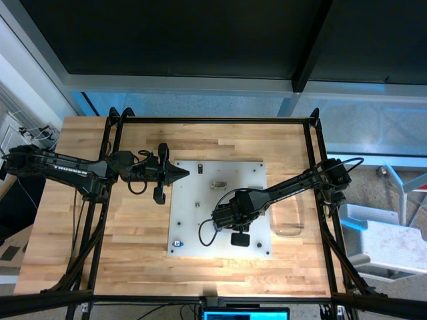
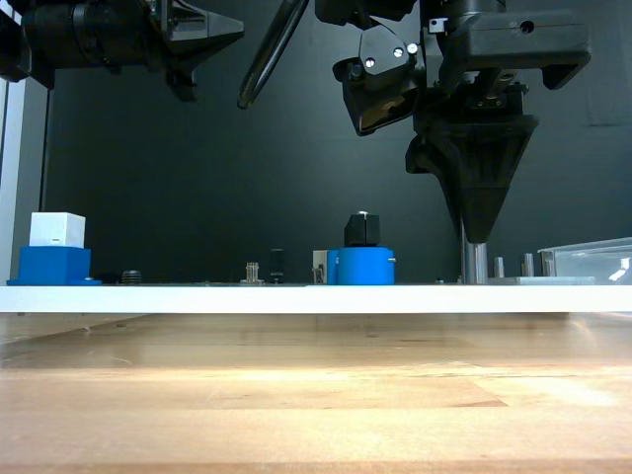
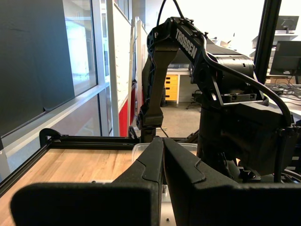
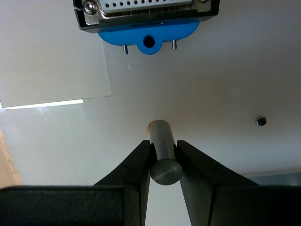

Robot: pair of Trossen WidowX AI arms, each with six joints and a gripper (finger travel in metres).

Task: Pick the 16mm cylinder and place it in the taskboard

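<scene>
From where I stood this was the placing step. The right end effector [image 2: 477, 229] hung over the near right part of the taskboard [image 1: 250, 180], pointing straight down. Its fingers were closed to a narrow gap around the cylinder [image 4: 163, 155], gripping it near the upper end. The cylinder was a plain, smooth, silver-grey round peg with a flat end face, much slimmer than the fingers holding it. It stood upright, with its lower end down at the white surface, well apart from the blue connector [image 4: 148, 40]. A faint ring showed around its foot, but I could not tell whether it had entered a hole or only rested on the plate. To my mind the next move called for a straight push down with the peg kept vertical, then a small opening of the fingers and a clean lift so the peg was not dragged or tipped. The left end effector [image 1: 180, 172] hovered at the board's left edge above the counter [image 1: 133, 227], fingers pressed together and holding nothing.
</scene>
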